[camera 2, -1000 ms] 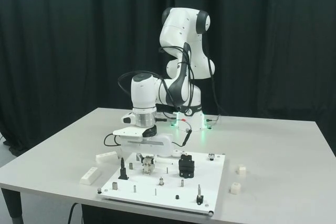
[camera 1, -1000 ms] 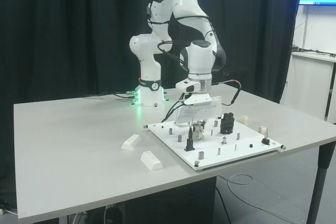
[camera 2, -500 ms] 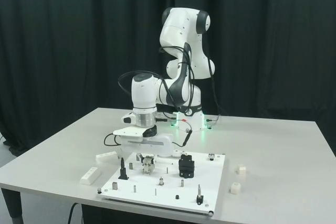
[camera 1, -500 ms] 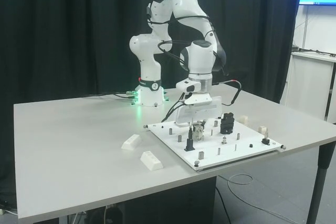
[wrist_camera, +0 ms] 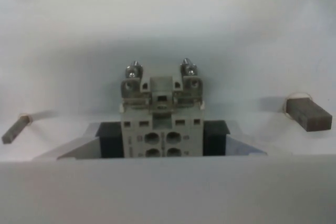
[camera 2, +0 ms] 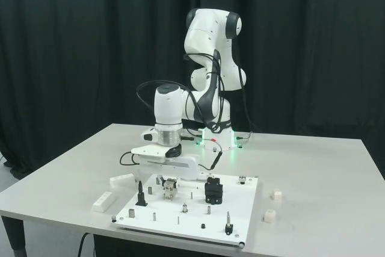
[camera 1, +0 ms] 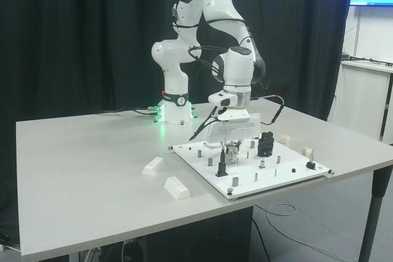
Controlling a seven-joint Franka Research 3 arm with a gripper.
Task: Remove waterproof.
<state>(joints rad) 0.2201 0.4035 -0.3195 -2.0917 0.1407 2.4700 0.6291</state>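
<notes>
The waterproof connector [wrist_camera: 161, 114] is a pale grey block with two screws on top and round holes in its face. It stands on the white board [camera 1: 288, 176] among small pegs. My gripper [wrist_camera: 161, 140] is shut on it, with a black finger [wrist_camera: 109, 140] pressed against each side. In the room views the connector [camera 1: 232, 150] [camera 2: 169, 188] sits directly under the white hand, low over the board [camera 2: 240, 221].
A black connector [camera 1: 265, 144] [camera 2: 212, 191] stands just beside the hand. A black peg [camera 1: 220, 167] [camera 2: 141, 195] is on the other side. Grey pegs [wrist_camera: 310, 115] flank the connector. Two white blocks [camera 1: 153, 165] [camera 1: 177, 187] lie on the table off the board, and small white parts [camera 2: 276, 195] [camera 2: 270, 215] lie past its other edge.
The wrist and hand have risen slightly over the board. The fingers stay on the connector.
</notes>
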